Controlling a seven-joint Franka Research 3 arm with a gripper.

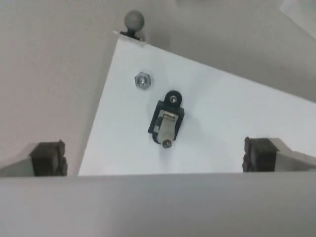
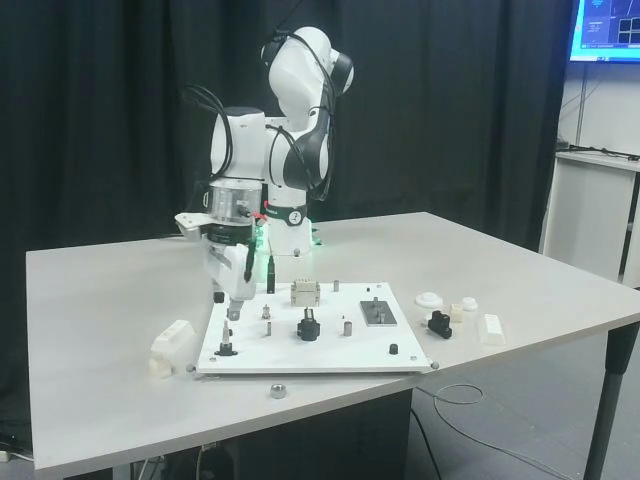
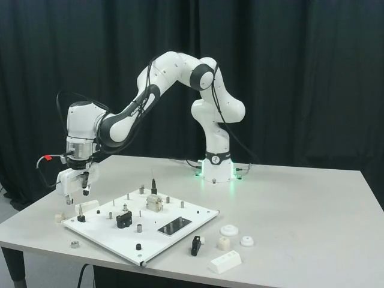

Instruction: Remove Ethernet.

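Hovering with fingers spread wide and empty, the end effector (image 1: 153, 158) hangs above the flat white board (image 1: 237, 123), directly over the black socket holding the pale Ethernet plug (image 1: 167, 123).

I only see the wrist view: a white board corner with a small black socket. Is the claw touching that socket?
Observer: No. The gripper hangs above the black socket, with a clear gap between them.
Operator: Is anything else on that board?
Observer: Yes. The white board carries more fixtures, among them a grey metal plate.
Operator: And off the board?
Observer: A white round part lies on the grey table past the board's far side, and a loose nut lies in front.
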